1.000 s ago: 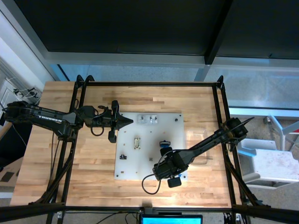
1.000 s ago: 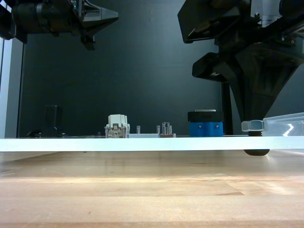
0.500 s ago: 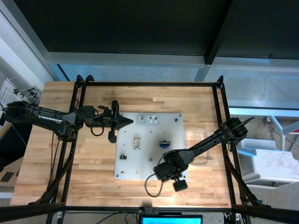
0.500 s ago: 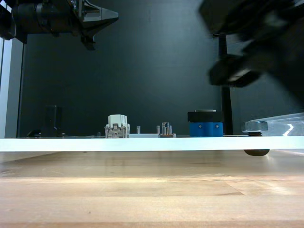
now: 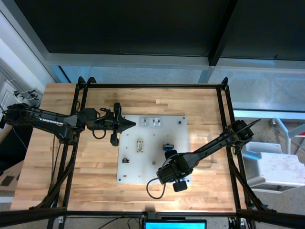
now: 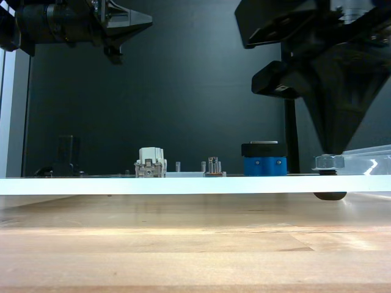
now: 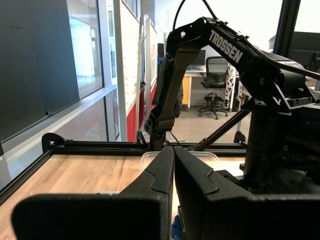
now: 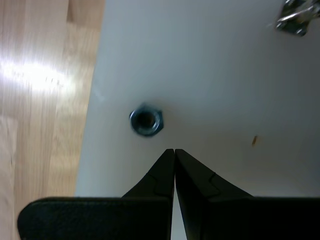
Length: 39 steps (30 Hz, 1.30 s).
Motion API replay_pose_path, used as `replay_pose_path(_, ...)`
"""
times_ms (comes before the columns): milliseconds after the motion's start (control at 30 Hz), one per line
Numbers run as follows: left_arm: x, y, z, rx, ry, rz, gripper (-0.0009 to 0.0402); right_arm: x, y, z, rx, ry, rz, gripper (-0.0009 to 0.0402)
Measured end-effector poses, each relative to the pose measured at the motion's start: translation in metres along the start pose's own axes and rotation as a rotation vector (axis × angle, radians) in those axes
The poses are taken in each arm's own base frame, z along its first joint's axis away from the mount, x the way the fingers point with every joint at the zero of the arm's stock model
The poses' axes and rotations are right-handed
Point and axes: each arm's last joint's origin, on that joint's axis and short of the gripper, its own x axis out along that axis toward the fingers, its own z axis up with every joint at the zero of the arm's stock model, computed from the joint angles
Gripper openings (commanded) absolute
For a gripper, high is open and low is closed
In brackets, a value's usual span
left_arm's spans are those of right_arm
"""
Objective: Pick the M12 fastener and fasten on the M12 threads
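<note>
The small silver nut [image 6: 330,162] sits on top of its short black stud [image 6: 330,172] at the white board's [image 5: 143,167] near right edge. In the right wrist view the nut [image 8: 146,121] lies on the board just beyond my right gripper [image 8: 174,149], whose fingers are shut on nothing. In the low view my right gripper [image 6: 332,154] points straight down with its tip just above the nut. From above, the right gripper [image 5: 175,175] hides the nut. My left gripper [image 5: 133,124] hangs shut off the board's far left edge, high above the table [image 6: 149,21].
A blue connector block [image 6: 264,162] stands mid-board, left of the stud. A white connector [image 6: 151,163] and small silver posts [image 6: 212,166] stand further left. The clear tray [image 5: 205,152] lies right of the board, behind the stud in the low view.
The right gripper lifted off the nut, swung toward the near edge, then came back over it. The nut stayed on its stud. The left arm has not moved.
</note>
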Motion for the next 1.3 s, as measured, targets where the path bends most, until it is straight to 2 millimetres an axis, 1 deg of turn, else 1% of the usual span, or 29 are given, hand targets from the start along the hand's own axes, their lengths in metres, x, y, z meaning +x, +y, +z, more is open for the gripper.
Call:
replay_pose_path(333,0.0,0.0,0.0,0.0,0.0,0.0,0.0,0.007,0.002,0.003,0.017,-0.004,0.013,0.0)
replay_pose_path(400,0.0,0.0,0.0,0.0,0.0,0.0,0.0,0.007,0.004,0.002,0.017,0.015,0.088,0.0)
replay_pose_path(500,0.0,0.0,0.0,0.0,0.0,0.0,0.0,0.004,0.009,0.0,-0.039,0.074,0.299,0.0)
replay_pose_path(567,0.0,0.0,0.0,0.0,0.0,0.0,0.0,-0.001,0.01,-0.003,-0.066,0.093,0.355,0.0)
replay_pose_path(633,0.0,0.0,0.0,0.0,0.0,0.0,0.0,-0.003,0.009,-0.003,-0.072,0.085,0.313,0.0)
replay_pose_path(767,0.0,0.0,0.0,0.0,0.0,0.0,0.0,-0.002,0.003,-0.002,-0.04,0.053,0.122,0.0)
replay_pose_path(900,0.0,0.0,0.0,0.0,0.001,0.0,0.0,-0.002,0.0,-0.002,-0.013,0.025,0.01,0.0)
replay_pose_path(1033,0.0,0.0,0.0,0.0,0.001,0.0,0.0,-0.001,0.0,0.001,0.002,0.0,-0.02,0.0)
replay_pose_path(1167,0.0,0.0,0.0,0.0,0.001,0.0,0.0,0.005,0.0,0.004,0.008,-0.015,-0.019,0.0)
replay_pose_path(1300,0.0,0.0,0.0,0.0,0.001,0.0,0.0,0.006,0.001,0.005,0.007,-0.021,-0.013,0.0)
